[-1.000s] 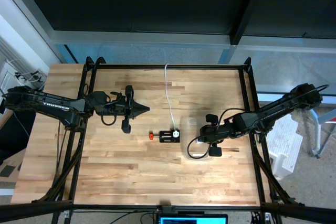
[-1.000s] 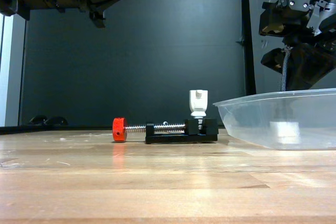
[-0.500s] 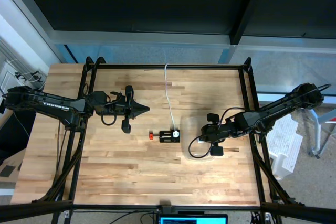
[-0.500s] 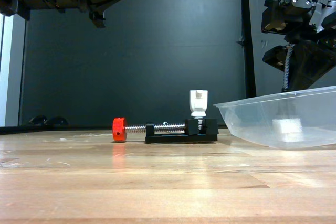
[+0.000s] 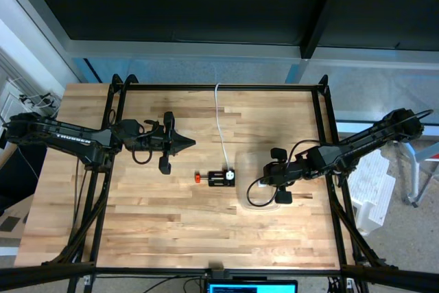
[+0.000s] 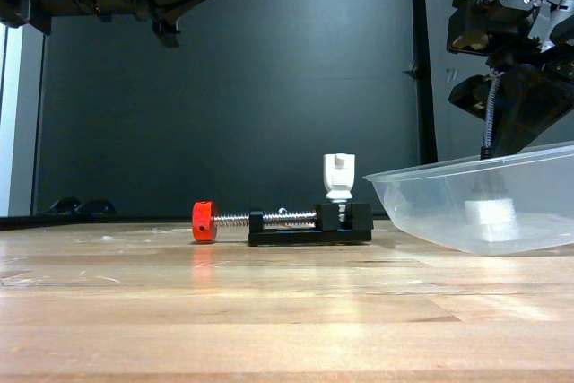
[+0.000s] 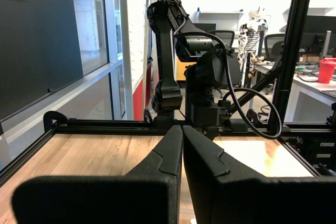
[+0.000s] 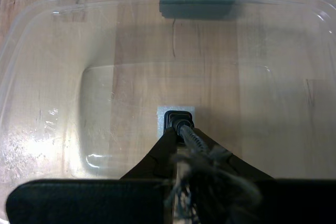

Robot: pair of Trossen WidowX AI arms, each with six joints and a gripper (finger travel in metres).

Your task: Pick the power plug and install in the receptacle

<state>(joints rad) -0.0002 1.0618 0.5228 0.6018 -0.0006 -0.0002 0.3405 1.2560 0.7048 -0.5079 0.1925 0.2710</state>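
Right wrist view gave us the clearest look: the right claw was closed on the power plug, its fingers meeting around the ribbed neck behind the small black body. The plug's long axis ran in line with the claw, with its tip pointing away from the camera and down into the clear tray. The tip sat over a white-grey square block on the tray floor; we could not tell whether the two touched. In the low view a thin braided lead hung nearly upright from that claw toward the tray.

The receptacle stood upright on the desk, its white face held in a black clamp whose red-orange knob pointed away from the tray. Its white cord ran off toward the far edge. The clamp lay just beside the tray, and the tray's wall stood between the plug and the receptacle.

The left claw hovered high over the left half of the desk, well apart from the clamp, with its fingers pressed together on nothing.
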